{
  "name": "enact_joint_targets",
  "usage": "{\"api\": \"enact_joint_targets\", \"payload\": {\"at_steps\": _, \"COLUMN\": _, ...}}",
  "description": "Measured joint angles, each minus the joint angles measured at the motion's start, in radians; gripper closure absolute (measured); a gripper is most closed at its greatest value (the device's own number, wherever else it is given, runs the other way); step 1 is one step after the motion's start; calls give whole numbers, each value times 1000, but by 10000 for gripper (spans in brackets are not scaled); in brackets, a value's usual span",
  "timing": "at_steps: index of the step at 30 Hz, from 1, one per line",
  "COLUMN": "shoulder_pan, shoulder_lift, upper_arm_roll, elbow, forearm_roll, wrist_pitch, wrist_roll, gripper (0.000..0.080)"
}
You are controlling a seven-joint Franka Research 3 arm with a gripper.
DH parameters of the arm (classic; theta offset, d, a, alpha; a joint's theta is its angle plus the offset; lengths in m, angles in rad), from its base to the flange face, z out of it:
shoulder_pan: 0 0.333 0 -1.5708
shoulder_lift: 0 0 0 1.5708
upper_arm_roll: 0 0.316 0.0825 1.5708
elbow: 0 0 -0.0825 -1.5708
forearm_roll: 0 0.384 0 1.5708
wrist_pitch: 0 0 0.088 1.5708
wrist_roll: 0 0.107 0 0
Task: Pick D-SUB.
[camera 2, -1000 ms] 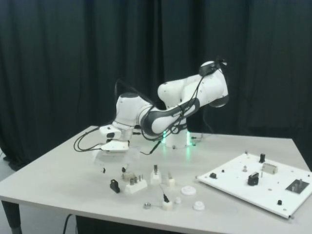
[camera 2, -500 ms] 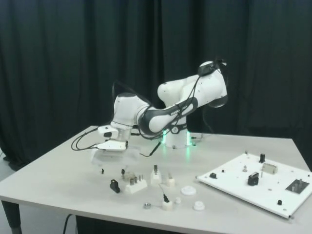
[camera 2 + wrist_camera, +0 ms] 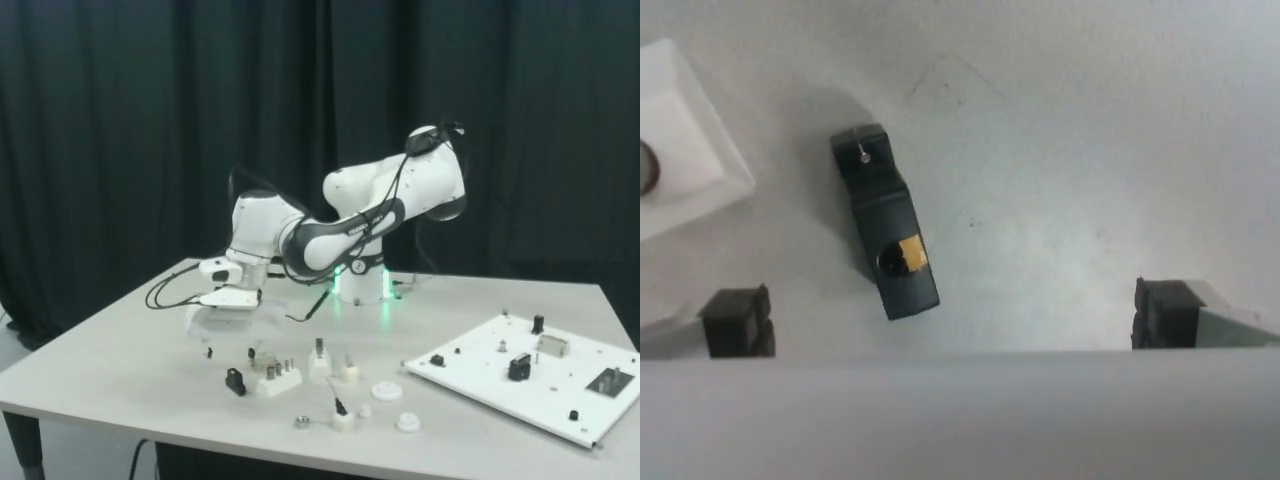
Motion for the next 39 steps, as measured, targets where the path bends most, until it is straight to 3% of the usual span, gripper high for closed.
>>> {"api": "enact_joint_targets", "payload": {"at_steps": 16, "shoulder_pan": -26, "shoulder_lift": 3, "upper_arm_roll": 28, "elbow": 21, "forearm_roll": 0, "wrist_pitch": -26, "wrist_roll": -52, "gripper": 3}}
{"api": "enact_joint_targets", "payload": {"at_steps": 39, "shoulder_pan": -113, "shoulder_lift": 21, "upper_arm_roll": 66, "elbow": 101, "forearm_roll": -1, "wrist_pitch": -96, "wrist_roll": -110, "gripper": 3}}
